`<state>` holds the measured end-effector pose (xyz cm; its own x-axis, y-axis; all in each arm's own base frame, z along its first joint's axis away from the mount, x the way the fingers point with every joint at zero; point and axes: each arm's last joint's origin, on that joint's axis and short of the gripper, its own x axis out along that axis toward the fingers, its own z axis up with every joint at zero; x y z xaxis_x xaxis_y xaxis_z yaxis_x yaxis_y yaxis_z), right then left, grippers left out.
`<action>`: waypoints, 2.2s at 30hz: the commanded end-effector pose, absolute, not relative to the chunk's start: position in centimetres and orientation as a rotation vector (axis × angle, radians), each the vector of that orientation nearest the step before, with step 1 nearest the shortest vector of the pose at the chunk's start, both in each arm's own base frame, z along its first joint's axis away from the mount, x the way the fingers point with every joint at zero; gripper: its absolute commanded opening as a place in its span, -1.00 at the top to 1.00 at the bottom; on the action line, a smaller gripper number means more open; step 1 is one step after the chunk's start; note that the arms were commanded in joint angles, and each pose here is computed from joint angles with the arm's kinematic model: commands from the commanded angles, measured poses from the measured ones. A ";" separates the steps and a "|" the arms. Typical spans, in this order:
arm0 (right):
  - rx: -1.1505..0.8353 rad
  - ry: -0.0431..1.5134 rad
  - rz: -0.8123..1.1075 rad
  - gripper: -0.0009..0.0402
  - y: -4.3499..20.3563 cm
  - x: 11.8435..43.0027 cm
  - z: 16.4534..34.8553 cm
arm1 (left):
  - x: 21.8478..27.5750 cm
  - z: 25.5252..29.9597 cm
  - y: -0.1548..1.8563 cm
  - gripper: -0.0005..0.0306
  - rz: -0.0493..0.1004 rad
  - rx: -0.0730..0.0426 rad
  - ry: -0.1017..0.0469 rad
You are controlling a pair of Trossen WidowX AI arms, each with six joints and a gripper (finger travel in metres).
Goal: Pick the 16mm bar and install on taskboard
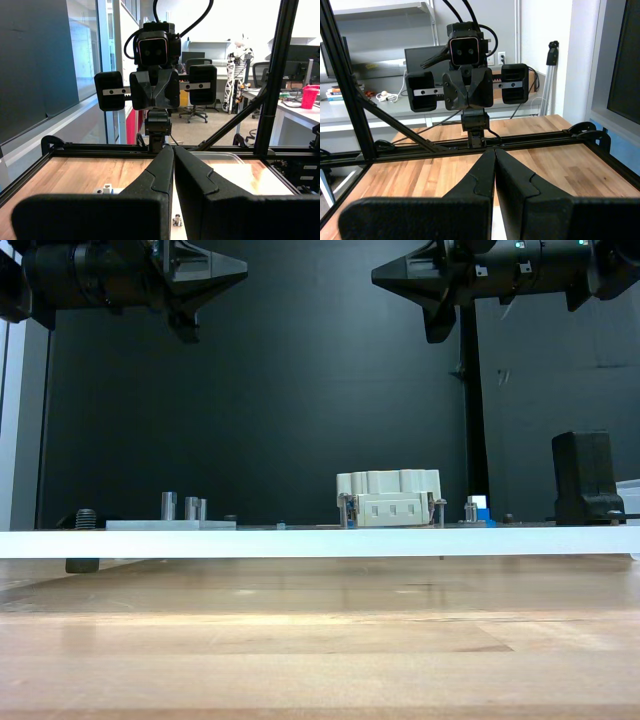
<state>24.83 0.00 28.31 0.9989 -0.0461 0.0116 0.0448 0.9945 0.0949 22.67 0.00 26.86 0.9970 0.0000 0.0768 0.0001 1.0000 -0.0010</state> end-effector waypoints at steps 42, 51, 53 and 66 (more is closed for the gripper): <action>0.088 -0.008 -0.046 0.96 0.0 24.8 28.2 | 22.68 26.86 0.00 0.97 0.000 -0.001 -0.077; 0.088 0.011 -0.047 0.96 0.0 24.8 28.0 | 22.68 26.86 0.00 0.97 0.000 -0.001 -0.077; 0.088 0.017 -0.047 0.96 0.0 24.8 28.0 | 22.68 26.86 0.00 0.96 0.000 -0.001 -0.077; 0.088 0.018 -0.047 0.96 0.0 24.8 28.0 | 22.68 26.86 0.00 0.97 0.000 -0.001 -0.077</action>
